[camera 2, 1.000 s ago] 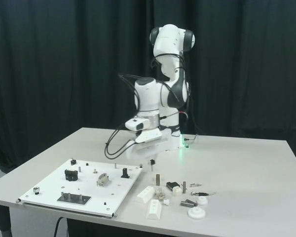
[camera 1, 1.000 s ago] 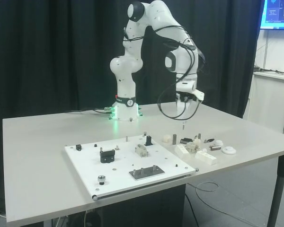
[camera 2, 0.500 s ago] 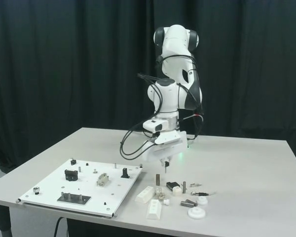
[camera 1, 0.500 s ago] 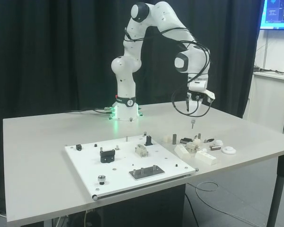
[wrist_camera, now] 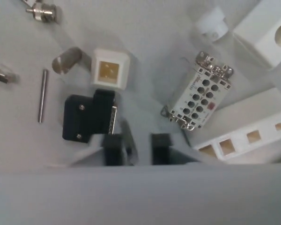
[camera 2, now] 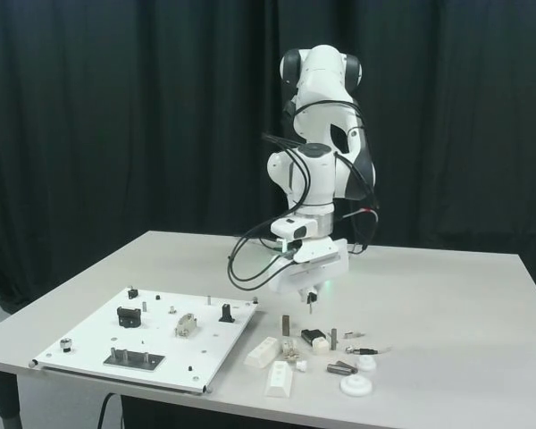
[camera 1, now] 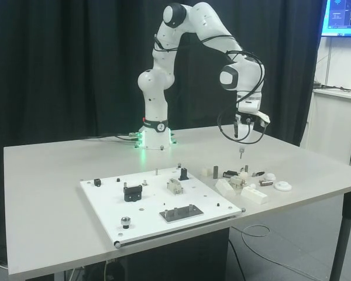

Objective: Place square peg 1.

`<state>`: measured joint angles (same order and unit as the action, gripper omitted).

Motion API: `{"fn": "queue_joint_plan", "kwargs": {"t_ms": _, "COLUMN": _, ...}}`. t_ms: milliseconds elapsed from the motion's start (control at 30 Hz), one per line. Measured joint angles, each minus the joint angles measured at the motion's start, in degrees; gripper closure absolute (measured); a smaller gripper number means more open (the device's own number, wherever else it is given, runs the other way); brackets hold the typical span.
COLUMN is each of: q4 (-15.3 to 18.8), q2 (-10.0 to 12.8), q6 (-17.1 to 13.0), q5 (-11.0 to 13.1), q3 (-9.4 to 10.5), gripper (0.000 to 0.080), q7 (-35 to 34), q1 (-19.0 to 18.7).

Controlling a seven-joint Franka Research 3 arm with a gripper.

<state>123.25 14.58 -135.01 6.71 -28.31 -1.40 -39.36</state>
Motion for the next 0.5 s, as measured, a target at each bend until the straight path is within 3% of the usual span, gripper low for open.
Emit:
{"fn": "queue_joint_plan", "kwargs": {"t_ms": 33, "q4": 0.0, "q2": 0.0, "q6": 0.0, "q5": -0.1, "q3": 0.06, "gripper": 0.0782, "q7": -0.2, "q1": 0.0}}
{"fn": "queue_joint_plan", "kwargs": {"t_ms": 67, "q4": 0.0, "q2": 0.0, "q6": 0.0, "q5": -0.3, "q3": 0.11, "gripper": 0.0627, "q7": -0.3, "q1": 0.0}}
{"fn": "queue_joint_plan", "kwargs": {"t_ms": 267, "q4": 0.0, "q2": 0.0, "q6": 0.1, "q5": -0.7, "q3": 0.28, "gripper": 0.0627, "q7": -0.8, "q1": -0.1}}
{"fn": "queue_joint_plan", "kwargs": {"t_ms": 300, "q4": 0.0, "q2": 0.0, "q6": 0.1, "q5": -0.7, "q3": 0.29, "gripper": 0.0323, "q7": -0.8, "q1": -0.1}}
{"fn": "queue_joint_plan", "kwargs": {"t_ms": 433, "q4": 0.0, "q2": 0.0, "q6": 0.1, "q5": -0.7, "q3": 0.31, "gripper": 0.0323, "q7": -0.8, "q1": -0.1}}
{"fn": "queue_joint_plan", "kwargs": {"t_ms": 467, "q4": 0.0, "q2": 0.0, "q6": 0.1, "q5": -0.7, "q3": 0.31, "gripper": 0.0066, "q7": -0.8, "q1": -0.1}}
{"fn": "queue_joint_plan", "kwargs": {"t_ms": 500, "q4": 0.0, "q2": 0.0, "q6": 0.1, "q5": -0.7, "q3": 0.31, "gripper": 0.0066, "q7": -0.8, "q1": -0.1}}
